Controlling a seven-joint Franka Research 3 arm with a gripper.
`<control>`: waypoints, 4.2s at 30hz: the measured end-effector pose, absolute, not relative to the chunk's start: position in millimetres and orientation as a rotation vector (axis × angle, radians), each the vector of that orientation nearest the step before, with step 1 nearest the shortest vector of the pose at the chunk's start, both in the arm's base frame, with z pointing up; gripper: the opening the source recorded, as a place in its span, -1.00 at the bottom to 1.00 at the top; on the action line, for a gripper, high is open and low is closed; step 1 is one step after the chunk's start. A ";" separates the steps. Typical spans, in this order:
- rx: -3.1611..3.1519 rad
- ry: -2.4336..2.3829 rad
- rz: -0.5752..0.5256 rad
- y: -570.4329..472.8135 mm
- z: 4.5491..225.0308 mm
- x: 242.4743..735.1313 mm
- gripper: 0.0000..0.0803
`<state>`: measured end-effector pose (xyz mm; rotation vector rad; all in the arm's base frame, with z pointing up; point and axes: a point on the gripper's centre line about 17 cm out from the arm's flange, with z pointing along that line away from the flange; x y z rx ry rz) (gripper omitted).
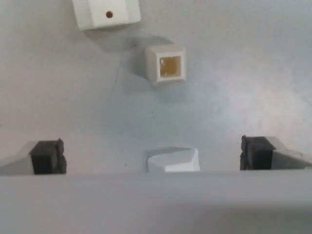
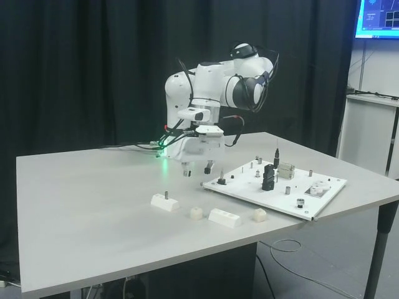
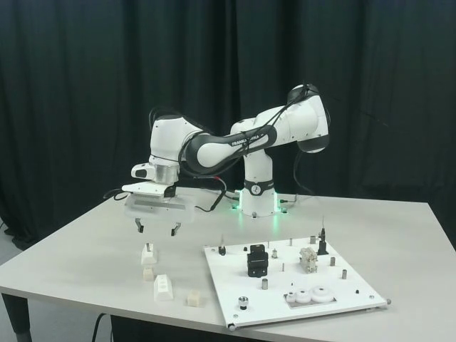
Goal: Pick square peg 2.
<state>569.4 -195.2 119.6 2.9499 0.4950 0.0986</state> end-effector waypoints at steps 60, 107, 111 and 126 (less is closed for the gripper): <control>3.027 0.670 -0.083 -248.1 71.2 503.1 0.99; 3.098 0.615 -0.042 -271.5 24.6 503.1 0.99; 3.096 0.619 -0.042 -272.3 24.4 502.9 0.69; 3.092 0.631 -0.043 -272.8 24.6 503.3 -0.74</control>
